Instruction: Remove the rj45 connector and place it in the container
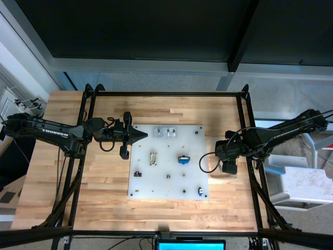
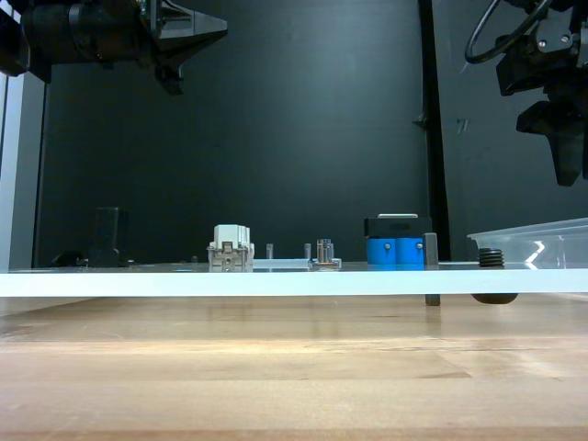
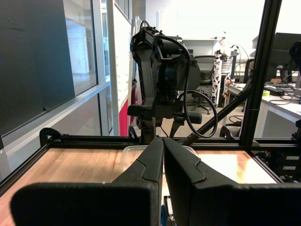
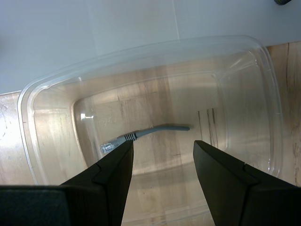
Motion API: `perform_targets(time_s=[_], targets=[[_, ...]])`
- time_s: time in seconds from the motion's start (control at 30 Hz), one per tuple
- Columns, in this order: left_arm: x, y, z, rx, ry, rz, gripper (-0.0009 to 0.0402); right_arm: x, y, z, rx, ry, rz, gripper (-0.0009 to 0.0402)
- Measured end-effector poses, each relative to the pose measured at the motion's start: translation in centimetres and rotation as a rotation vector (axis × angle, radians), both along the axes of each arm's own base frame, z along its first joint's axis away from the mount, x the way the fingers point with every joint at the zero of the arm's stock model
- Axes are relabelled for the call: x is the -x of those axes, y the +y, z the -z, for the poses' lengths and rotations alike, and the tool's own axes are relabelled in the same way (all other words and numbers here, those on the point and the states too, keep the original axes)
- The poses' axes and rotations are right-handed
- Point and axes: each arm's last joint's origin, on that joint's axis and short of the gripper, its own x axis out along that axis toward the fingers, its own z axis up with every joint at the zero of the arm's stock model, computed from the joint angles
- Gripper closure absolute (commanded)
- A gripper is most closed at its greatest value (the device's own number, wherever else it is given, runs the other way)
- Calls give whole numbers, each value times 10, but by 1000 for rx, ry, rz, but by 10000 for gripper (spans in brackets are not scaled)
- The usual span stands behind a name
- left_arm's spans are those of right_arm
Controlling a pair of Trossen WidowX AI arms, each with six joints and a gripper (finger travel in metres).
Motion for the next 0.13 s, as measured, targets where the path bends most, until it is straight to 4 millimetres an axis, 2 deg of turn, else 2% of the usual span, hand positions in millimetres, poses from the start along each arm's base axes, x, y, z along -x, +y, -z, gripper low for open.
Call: perform_targets(time_s=[0.13], targets=[[0,0,0,0,0,0,392,0,0,0,0,0,0,216]])
